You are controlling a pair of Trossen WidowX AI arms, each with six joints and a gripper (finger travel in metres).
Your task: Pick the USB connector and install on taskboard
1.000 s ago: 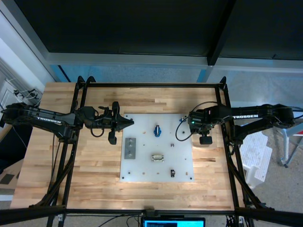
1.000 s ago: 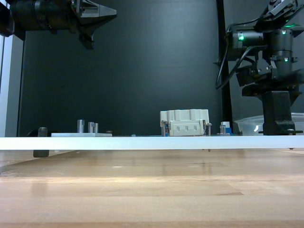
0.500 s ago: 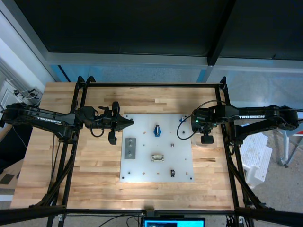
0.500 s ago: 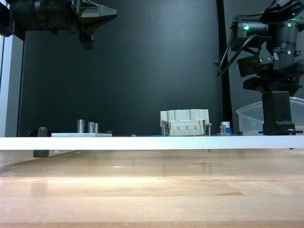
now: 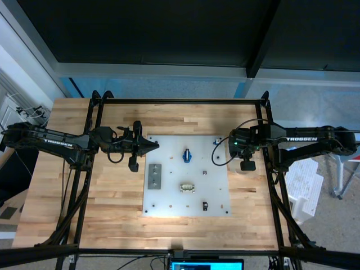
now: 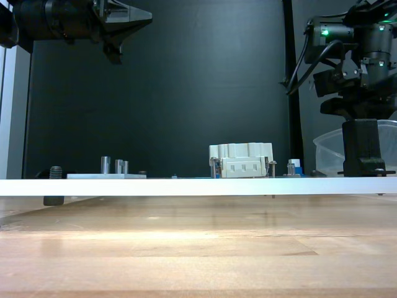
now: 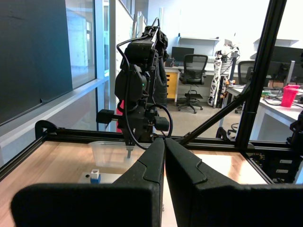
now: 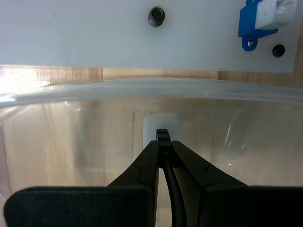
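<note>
Right gripper point(image 8: 163, 144) over clear bin point(image 8: 94, 90) just beside taskboard point(image 5: 169, 197), fingers pinching USB connector point(image 8: 162, 135) by its tip. Shallow grip imo, could twist or slip when seating. Left gripper point(image 7: 164, 142) hangs above board's left edge, fingers pressed together.

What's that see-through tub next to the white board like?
The clear plastic tub is a thin-walled, open-topped container with a rounded rim. It sits upright on the wooden tabletop, just beside the taskboard's right edge. An unclear pale patch shows near its bottom. The right gripper hangs over it, shut on a small black piece. The left gripper is shut over the taskboard's left edge.
</note>
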